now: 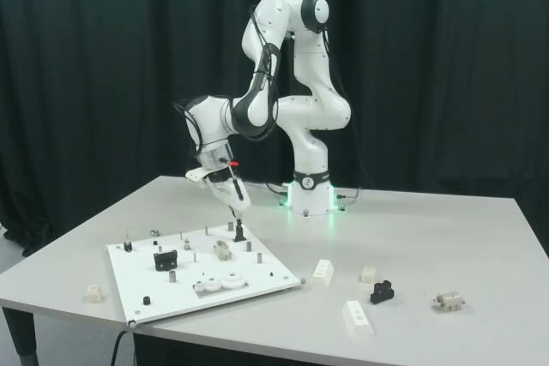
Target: Insert USB.
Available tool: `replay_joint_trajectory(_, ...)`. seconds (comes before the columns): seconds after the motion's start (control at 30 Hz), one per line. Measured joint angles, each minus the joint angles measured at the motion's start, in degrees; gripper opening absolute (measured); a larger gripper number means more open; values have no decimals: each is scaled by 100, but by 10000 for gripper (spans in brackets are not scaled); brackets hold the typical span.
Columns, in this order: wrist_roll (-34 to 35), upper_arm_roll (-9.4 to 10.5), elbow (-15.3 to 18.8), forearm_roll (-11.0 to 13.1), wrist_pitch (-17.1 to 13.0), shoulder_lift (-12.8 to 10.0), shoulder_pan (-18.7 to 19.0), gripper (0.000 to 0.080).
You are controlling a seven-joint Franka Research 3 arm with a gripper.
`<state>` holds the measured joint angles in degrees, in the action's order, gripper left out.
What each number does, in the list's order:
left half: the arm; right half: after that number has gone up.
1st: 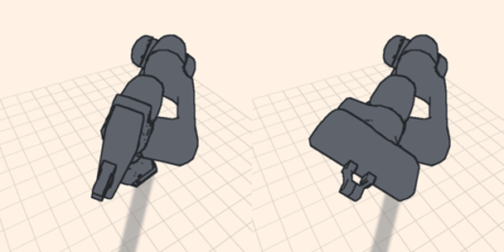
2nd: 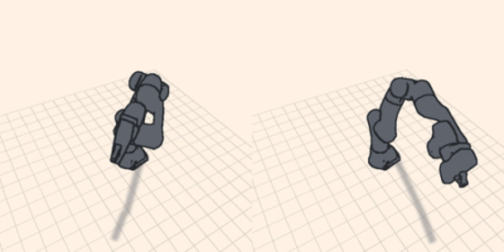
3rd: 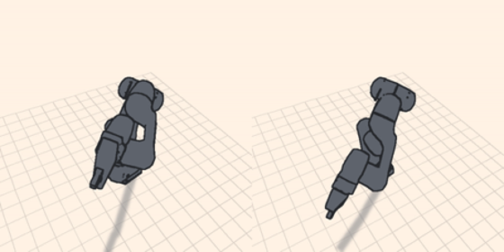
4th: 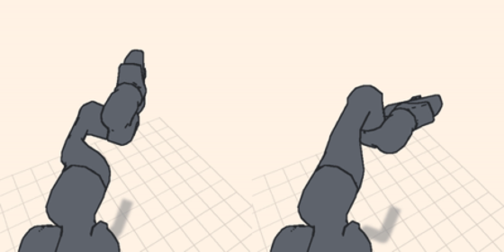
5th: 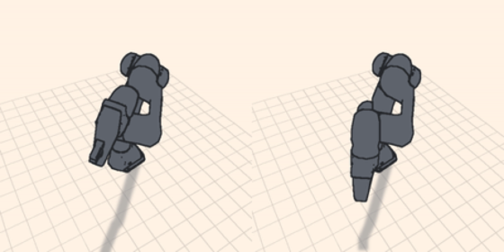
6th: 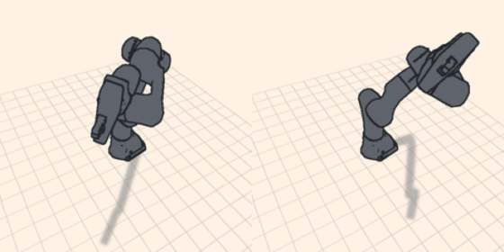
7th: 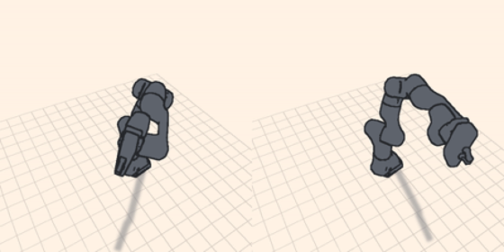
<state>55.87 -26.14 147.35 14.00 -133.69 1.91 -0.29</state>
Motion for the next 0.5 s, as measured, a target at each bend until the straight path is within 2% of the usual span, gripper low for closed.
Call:
replay_joint_trajectory(0.43, -59, 1, -1, 0, 2, -1, 0, 85)
replay_joint_trajectory(0.47, -60, 1, -1, 0, 2, -4, 0, 168)
replay_joint_trajectory(0.5, -60, 2, -1, 0, 2, -6, 0, 168)
